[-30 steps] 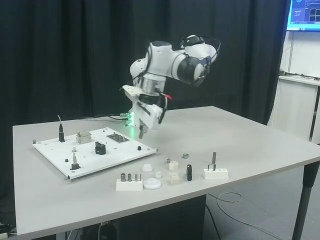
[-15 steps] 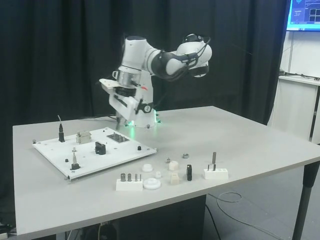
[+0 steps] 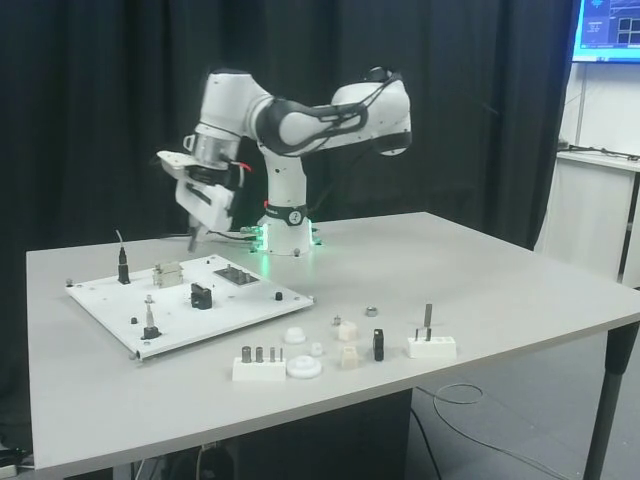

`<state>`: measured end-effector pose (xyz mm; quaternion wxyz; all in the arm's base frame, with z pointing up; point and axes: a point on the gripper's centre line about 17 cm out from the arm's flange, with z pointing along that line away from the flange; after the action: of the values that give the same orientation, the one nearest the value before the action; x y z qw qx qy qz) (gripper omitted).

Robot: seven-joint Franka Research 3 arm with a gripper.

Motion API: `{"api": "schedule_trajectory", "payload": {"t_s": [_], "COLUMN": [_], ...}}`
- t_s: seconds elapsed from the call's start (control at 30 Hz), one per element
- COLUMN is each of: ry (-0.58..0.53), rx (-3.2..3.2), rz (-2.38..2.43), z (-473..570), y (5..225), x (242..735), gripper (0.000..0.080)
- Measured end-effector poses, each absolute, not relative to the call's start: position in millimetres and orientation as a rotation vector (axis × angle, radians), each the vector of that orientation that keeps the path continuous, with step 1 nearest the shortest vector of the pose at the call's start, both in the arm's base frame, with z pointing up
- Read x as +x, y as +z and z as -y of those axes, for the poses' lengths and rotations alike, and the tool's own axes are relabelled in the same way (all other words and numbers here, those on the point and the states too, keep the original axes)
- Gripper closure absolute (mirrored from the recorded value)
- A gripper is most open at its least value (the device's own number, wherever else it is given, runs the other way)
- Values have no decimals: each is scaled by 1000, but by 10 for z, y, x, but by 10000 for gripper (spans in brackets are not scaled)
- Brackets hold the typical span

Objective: Insert square peg 4.

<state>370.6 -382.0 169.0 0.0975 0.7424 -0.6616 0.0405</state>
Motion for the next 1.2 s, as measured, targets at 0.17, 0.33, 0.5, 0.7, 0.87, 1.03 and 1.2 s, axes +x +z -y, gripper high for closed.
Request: {"api": "schedule_trajectory", "payload": {"t_s": [0.17, 0.33, 0.5, 0.7, 0.87, 1.03, 1.2], "ry": [142, 160, 175, 190, 188, 181, 167], "rx": [2208, 2221, 2229, 2241, 2255, 2260, 2276], "rz": [1956, 1953, 1952, 1948, 1941, 1953, 1962], "z": [4075, 4317, 4543, 4799, 4997, 5184, 5342], "y": [1701, 1708, 1715, 1719, 1706, 1670, 1640], "x": [3532, 3346, 3177, 3009, 2889, 2778, 2678], "gripper": [649, 649, 649, 649, 649, 649, 649]}}
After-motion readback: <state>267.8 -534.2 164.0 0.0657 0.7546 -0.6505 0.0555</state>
